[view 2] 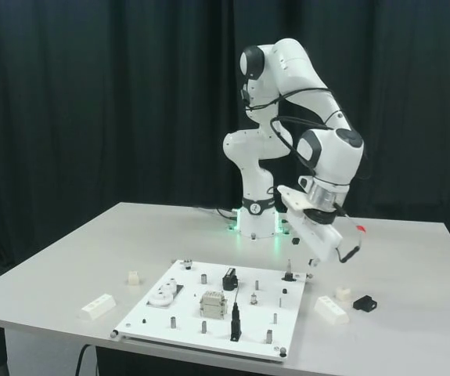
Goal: Remove Ethernet.
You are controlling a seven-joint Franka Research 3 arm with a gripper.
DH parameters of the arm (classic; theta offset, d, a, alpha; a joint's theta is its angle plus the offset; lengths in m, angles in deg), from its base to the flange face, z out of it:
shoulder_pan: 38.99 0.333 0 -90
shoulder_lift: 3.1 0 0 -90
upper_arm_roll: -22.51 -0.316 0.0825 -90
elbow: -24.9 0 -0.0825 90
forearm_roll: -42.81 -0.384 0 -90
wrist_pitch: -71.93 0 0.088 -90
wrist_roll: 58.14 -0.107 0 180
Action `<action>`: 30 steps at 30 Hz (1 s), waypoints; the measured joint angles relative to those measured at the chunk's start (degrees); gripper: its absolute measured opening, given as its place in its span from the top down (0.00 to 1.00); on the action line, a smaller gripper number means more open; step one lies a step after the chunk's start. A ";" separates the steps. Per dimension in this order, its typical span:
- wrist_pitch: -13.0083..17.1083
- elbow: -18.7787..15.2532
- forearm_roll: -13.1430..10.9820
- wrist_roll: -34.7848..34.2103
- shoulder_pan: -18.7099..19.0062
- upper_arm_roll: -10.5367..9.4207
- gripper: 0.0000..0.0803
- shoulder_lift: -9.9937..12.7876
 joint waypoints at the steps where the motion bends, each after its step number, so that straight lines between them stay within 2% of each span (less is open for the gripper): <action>1: 0.22 -0.31 -0.10 -0.48 0.00 0.28 0.00 -0.30; 8: 1.91 -2.03 -2.38 -4.46 0.00 2.74 0.00 -1.96; 14: 3.94 -3.99 -7.10 -4.80 0.05 5.70 0.00 -3.30; 20: 6.61 -7.85 -11.50 -4.65 0.33 8.85 0.00 -5.62; 24: 9.14 -11.33 -12.66 -2.70 0.43 9.76 0.00 -7.87; 30: 13.52 -16.86 -12.76 -1.04 0.52 9.68 0.00 -12.20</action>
